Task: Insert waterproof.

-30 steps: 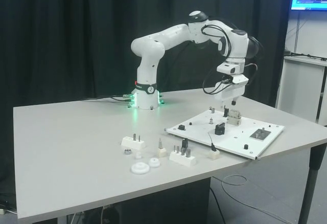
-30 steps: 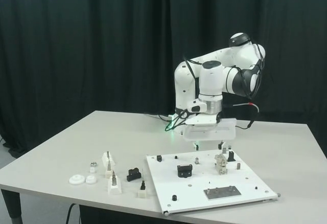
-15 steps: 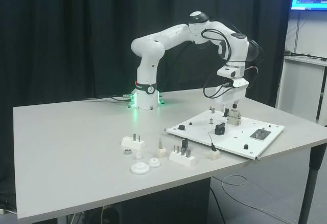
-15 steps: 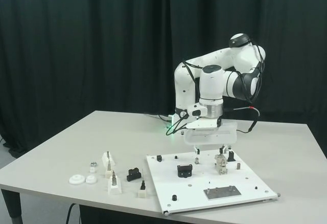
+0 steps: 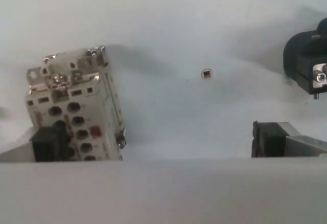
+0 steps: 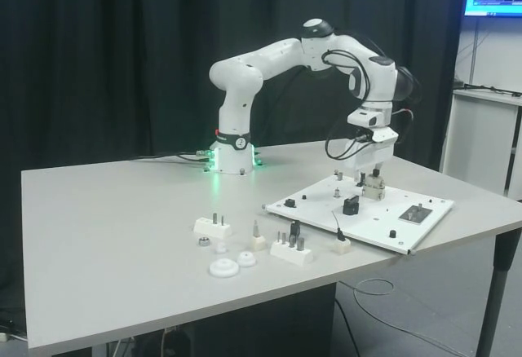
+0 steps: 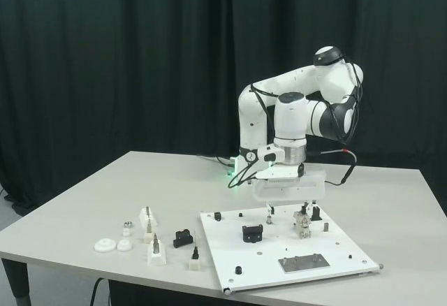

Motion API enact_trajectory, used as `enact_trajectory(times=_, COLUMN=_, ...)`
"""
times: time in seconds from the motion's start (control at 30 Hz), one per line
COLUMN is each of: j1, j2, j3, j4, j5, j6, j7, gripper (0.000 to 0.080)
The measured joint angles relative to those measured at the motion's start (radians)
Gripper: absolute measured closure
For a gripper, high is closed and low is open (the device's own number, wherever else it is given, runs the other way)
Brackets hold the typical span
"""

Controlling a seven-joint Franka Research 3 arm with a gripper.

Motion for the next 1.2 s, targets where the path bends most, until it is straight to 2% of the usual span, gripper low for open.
enact_trajectory(times=1.2, j1=0.000, j2=0.000, j3=0.012, j4=-0.002, j5=-0.001, j6=0.029, j7=-0.001, gripper=0.0003)
